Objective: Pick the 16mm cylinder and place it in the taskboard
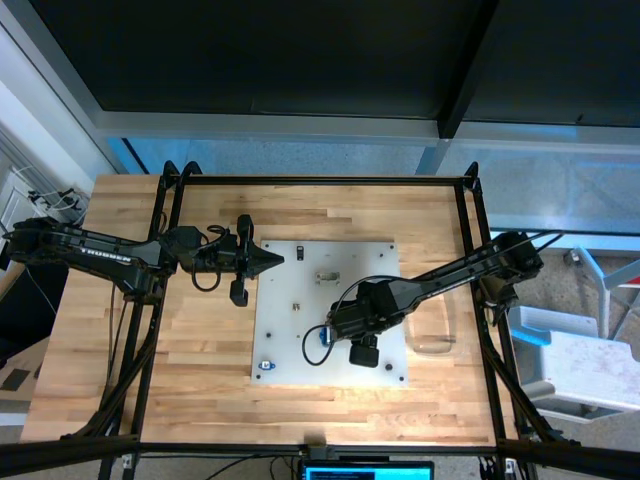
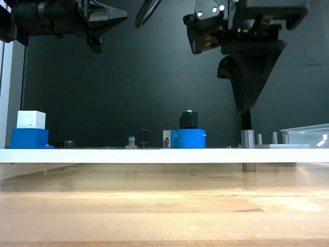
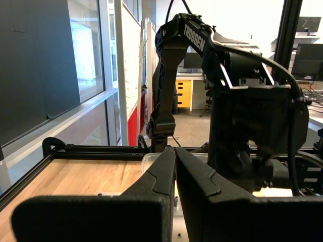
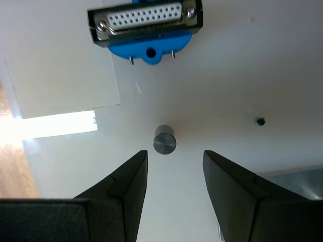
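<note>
The 16mm cylinder (image 4: 164,139) stands upright in the taskboard (image 1: 285,345), near the blue D-sub connector (image 4: 146,20). In the low view its shaft appears to pass through the plate, so placement is judged complete. The right pincer (image 4: 174,154) hovers directly above it, spread wide and holding nothing. Only withdrawal appears left. The cylinder is plain grey metal with a flat top. The left pincer (image 1: 272,258) is closed and empty, over the board's left edge.

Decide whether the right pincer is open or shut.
Open: right pincer spread above the cylinder in the board. Left pincer, shut, hangs at the board's left edge.
</note>
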Robot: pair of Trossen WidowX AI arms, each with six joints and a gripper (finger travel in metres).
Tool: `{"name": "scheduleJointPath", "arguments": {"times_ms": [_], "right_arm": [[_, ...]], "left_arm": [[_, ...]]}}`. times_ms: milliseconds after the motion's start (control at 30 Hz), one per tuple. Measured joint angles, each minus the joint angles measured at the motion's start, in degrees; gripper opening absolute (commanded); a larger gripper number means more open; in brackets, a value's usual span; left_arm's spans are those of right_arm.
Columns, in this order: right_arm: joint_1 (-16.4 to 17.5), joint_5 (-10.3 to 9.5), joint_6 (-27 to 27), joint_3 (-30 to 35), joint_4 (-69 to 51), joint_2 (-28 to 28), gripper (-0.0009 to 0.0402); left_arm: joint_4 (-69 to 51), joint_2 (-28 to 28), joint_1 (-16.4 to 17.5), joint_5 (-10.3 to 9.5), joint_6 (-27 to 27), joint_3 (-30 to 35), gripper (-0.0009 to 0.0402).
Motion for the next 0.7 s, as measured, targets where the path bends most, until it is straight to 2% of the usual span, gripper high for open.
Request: {"name": "scheduleJointPath", "arguments": {"times_ms": [700], "right_arm": [[0.0, 0.02, -0.07, 0.0, -1.46, -6.38, 0.0151]], "left_arm": [[0.02, 0.0, 0.0, 0.02, 0.02, 0.02, 0.0]]}}
